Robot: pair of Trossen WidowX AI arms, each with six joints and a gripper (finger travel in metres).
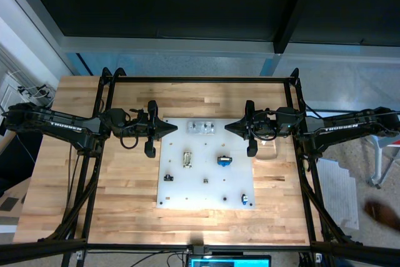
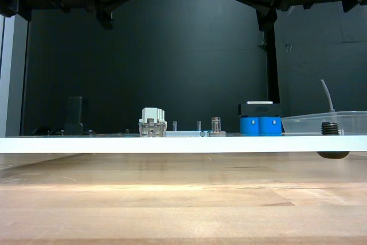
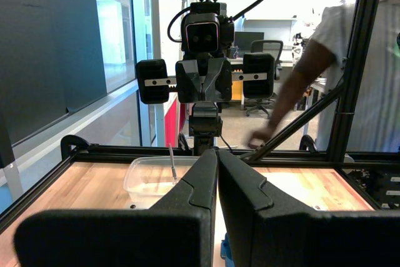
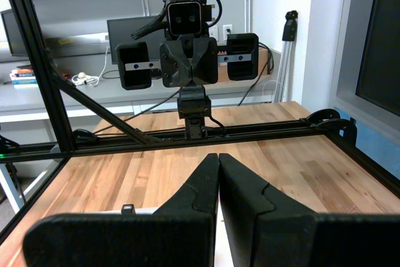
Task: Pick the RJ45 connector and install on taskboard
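Note:
The white taskboard (image 1: 200, 195) lies in the middle of the table, carrying a silver block (image 1: 203, 127), a metal connector (image 1: 187, 159) and blue pieces (image 1: 224, 161). My left gripper (image 1: 177, 127) hovers high over the board's far left corner. Its fingers (image 3: 203, 176) are shut on nothing. My right gripper (image 1: 226, 127) mirrors it over the far right corner, also shut and empty, fingers (image 4: 206, 179) pressed together. A thin grey cable (image 2: 327, 93) rises from the clear tray (image 1: 265, 150) under the right arm. I cannot make out the RJ45 connector itself.
Black frame rails (image 1: 200, 79) ring the table. A person (image 3: 325, 48) stands beyond the right side and reaches towards the frame. A screen (image 1: 228, 261) sits at the near edge. Bare wood (image 1: 119, 198) flanks the board.

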